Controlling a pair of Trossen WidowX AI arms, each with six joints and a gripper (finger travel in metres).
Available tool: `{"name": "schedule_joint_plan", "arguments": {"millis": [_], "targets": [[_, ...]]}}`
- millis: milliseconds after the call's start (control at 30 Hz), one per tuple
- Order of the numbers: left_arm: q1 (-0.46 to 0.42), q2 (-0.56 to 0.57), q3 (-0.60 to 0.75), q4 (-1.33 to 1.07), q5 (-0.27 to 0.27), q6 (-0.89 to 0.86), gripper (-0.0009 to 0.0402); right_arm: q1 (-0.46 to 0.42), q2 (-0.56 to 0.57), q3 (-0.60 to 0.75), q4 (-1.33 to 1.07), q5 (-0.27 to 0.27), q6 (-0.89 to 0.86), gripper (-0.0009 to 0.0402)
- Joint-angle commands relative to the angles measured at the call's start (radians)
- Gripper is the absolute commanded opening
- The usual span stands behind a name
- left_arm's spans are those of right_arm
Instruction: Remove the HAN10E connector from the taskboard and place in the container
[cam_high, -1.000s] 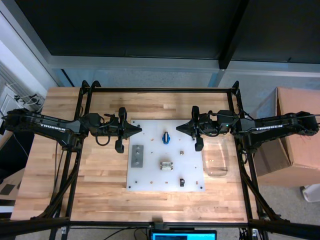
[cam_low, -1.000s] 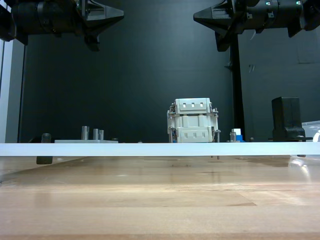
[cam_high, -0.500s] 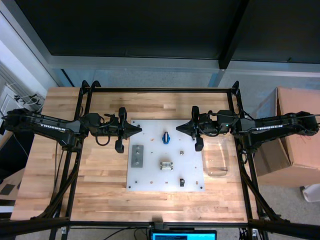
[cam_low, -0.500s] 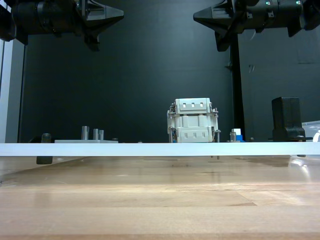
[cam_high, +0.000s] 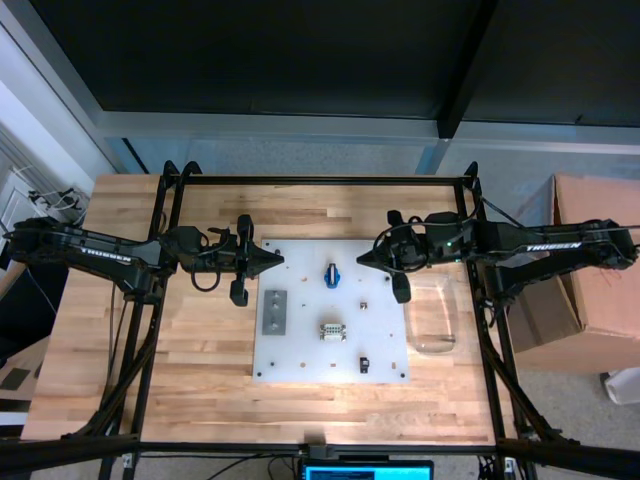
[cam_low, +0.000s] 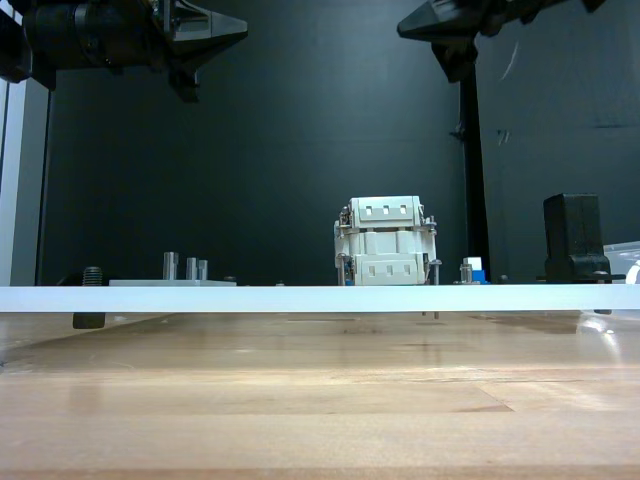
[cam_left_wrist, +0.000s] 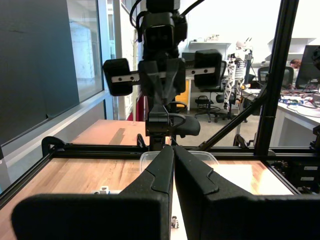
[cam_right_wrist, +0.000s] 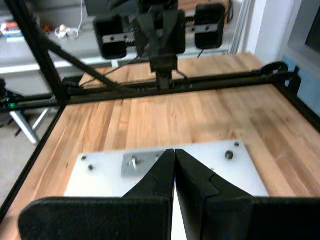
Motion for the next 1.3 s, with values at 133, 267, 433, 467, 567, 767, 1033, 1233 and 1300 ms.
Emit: {"name": "schedule_joint_plan", "arguments": {"millis": [133, 267, 433, 467, 567, 767, 1033, 1233, 1300], "targets": [[0.000, 0.000, 0.000, 0.000, 0.000, 0.000, 0.0000, 0.015, 0.046, 0.102, -0.188, 0.018, 0.025, 0.0000], [0.000, 0.000, 0.000, 0.000, 0.000, 0.000, 0.0000, 0.035, 0.120, 0.184, -0.297, 0.018, 0.024, 0.0000], [0.000, 0.000, 0.000, 0.000, 0.000, 0.000, 0.0000, 0.068, 0.225, 0.274, -0.362, 0.018, 0.017, 0.0000], [0.000, 0.000, 0.000, 0.000, 0.000, 0.000, 0.0000, 0.075, 0.245, 0.292, -0.378, 0.018, 0.017, 0.0000], [0.000, 0.000, 0.000, 0.000, 0.000, 0.000, 0.0000, 0.092, 0.307, 0.354, -0.446, 0.018, 0.019, 0.0000], [0.000, 0.000, 0.000, 0.000, 0.000, 0.000, 0.0000, 0.127, 0.426, 0.484, -0.583, 0.018, 0.022, 0.0000], [0.000, 0.000, 0.000, 0.000, 0.000, 0.000, 0.0000, 0.153, 0.560, 0.635, -0.708, 0.018, 0.025, 0.0000], [0.000, 0.000, 0.000, 0.000, 0.000, 0.000, 0.0000, 0.165, 0.639, 0.718, -0.785, 0.018, 0.026, 0.0000], [0.000, 0.000, 0.000, 0.000, 0.000, 0.000, 0.0000, 0.170, 0.659, 0.738, -0.799, 0.018, 0.027, 0.0000]]}}
